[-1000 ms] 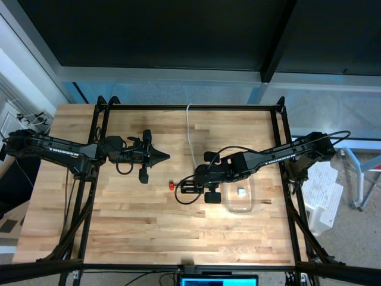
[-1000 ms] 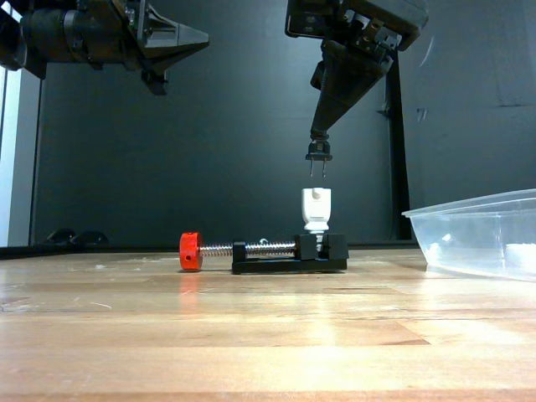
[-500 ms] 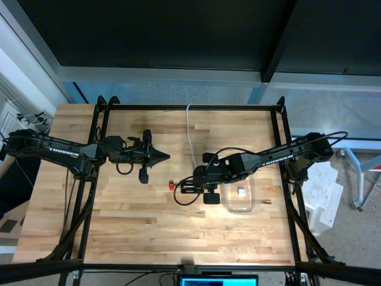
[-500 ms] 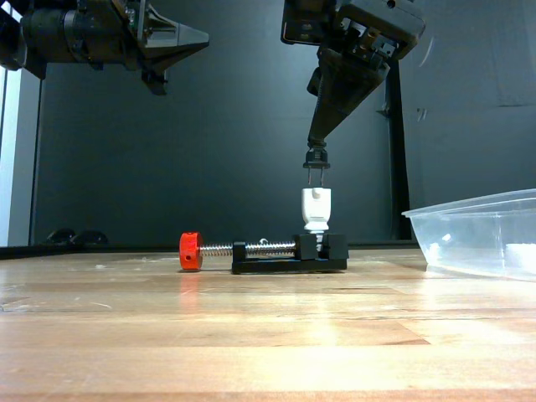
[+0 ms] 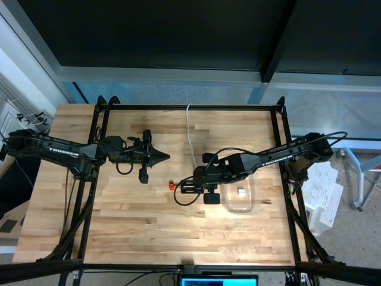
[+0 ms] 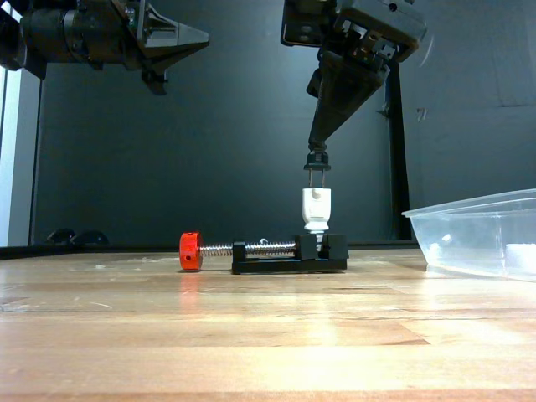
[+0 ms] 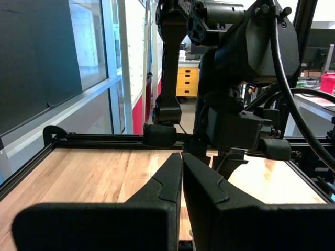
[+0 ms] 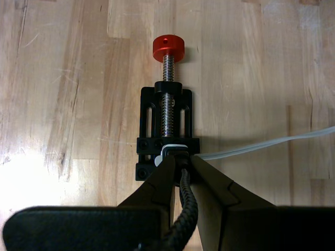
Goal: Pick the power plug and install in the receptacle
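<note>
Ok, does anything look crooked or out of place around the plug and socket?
Nothing stands out. The right claw holds the power plug prongs-down, just above the receptacle, which stands upright in the vise. The left claw is shut, parked high over the left side of the table.

Two hands: left hand point(image 6: 204, 37) aloft at left, right hand point(image 6: 317, 147) above the one black, orange-knobbed mini vise point(image 6: 285, 256). One tiny black power plug point(image 6: 316, 158), one white square receptacle point(image 6: 316, 206), one clear oblong plastic tray point(image 6: 473, 230).
</note>
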`<state>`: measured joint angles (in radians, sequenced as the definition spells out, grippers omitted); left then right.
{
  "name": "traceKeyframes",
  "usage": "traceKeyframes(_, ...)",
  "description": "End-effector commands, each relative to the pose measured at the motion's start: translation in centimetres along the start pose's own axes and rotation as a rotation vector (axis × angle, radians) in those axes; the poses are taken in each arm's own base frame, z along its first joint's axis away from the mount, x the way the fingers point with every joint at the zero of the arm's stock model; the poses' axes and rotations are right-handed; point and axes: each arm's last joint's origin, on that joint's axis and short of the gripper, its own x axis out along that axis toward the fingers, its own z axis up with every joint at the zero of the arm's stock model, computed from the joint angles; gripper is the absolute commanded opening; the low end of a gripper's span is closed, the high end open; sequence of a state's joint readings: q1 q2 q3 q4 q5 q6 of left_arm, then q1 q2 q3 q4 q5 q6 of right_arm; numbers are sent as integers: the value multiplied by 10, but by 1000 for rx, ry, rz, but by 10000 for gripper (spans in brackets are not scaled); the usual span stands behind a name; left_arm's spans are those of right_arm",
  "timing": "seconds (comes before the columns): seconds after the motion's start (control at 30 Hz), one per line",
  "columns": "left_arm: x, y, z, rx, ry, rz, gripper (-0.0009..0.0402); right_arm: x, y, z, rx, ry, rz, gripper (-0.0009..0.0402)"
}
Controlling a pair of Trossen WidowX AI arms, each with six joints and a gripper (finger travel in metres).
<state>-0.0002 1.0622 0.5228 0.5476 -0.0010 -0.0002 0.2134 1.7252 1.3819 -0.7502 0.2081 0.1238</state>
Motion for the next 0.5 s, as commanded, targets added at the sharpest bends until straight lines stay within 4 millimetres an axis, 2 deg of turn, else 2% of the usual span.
traceKeyframes(0.03, 0, 0, 0, 0, 0, 0, 0, 1, 0, -1, -2, 2, 0, 0)
traceKeyframes(0.5, 0, 0, 0, 0, 0, 0, 0, 4, 1, -3, -2, 2, 0, 0)
